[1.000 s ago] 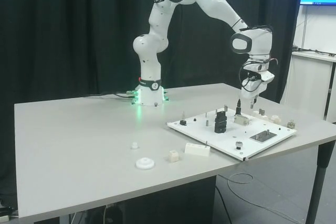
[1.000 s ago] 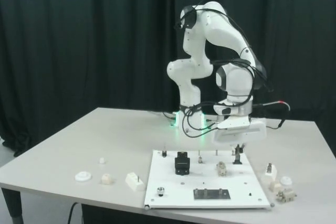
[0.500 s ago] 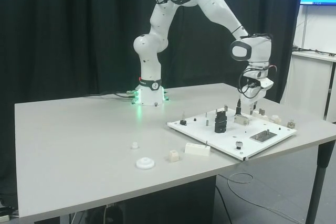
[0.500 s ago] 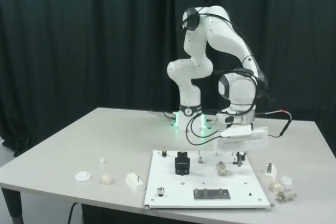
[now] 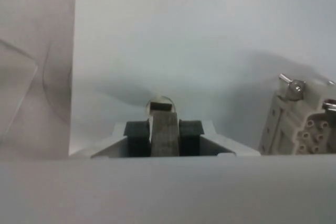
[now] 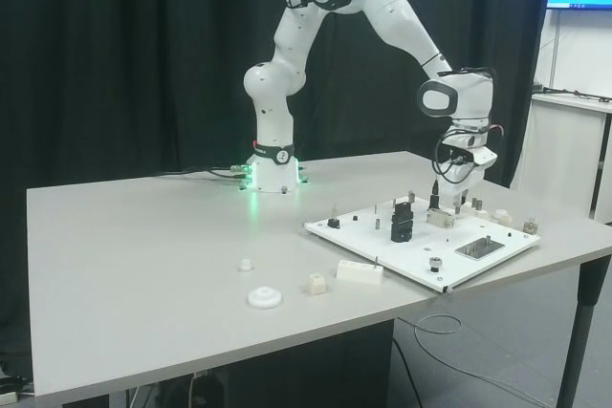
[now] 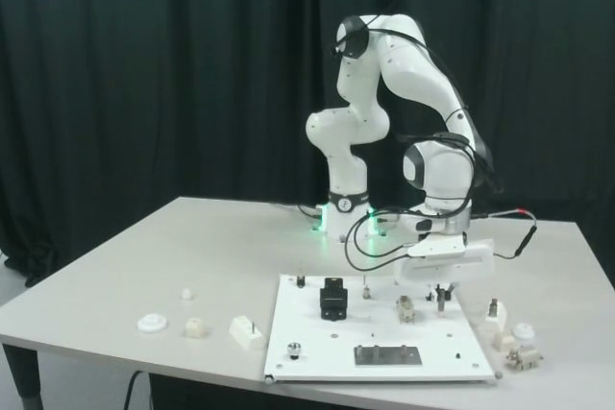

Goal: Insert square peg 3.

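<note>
We are holding the square peg (image 5: 165,132) upright between narrow-set fingers (image 5: 137,136) of our gripper (image 7: 440,292), at right of centre in the second room view, its tip meeting a round hole (image 5: 161,102) in the white board (image 7: 317,345), beside the connector (image 5: 302,124).

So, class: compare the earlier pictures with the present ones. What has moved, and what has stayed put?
The gripper has come down toward the white board, carrying the square peg between its fingers, and the arm's wrist has sunk with it. Nothing was let go. The board and the loose white parts on the grey table lie as before.
</note>
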You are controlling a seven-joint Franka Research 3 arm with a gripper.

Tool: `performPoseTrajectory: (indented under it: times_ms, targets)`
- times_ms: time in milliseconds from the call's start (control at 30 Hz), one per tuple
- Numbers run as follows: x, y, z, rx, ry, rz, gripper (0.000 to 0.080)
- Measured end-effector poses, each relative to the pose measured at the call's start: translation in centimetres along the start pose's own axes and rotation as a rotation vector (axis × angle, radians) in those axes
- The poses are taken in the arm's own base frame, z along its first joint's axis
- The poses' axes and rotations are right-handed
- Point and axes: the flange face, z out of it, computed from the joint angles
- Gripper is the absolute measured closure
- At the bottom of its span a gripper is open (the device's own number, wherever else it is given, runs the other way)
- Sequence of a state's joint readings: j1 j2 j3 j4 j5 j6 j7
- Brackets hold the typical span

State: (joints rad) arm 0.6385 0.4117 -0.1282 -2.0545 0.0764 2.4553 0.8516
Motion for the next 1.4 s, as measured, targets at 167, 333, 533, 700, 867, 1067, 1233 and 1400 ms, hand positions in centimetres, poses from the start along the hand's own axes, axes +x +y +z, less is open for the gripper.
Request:
performPoseTrajectory:
  times_ms: [167,333,533,700,867,1067,1233,1400]
  targets:
    - [-0.2,0.0,0.4,0.002,0.004,-0.003,0.0689]
    - [-0.3,0.0,0.7,0.005,0.009,-0.006,0.0689]
    - [-0.4,-0.1,1.1,0.005,0.011,-0.009,0.0689]
    - [-0.5,-0.2,1.2,0.008,0.015,-0.012,0.0689]
    - [-0.5,-0.3,1.2,0.007,0.017,-0.014,0.0689]
    - [-0.5,-0.3,1.2,0.006,0.019,-0.018,0.0689]
    - [-0.5,-0.3,1.2,0.004,0.019,-0.020,0.0689]
    - [-0.5,-0.3,1.2,0.003,0.019,-0.020,0.0689]
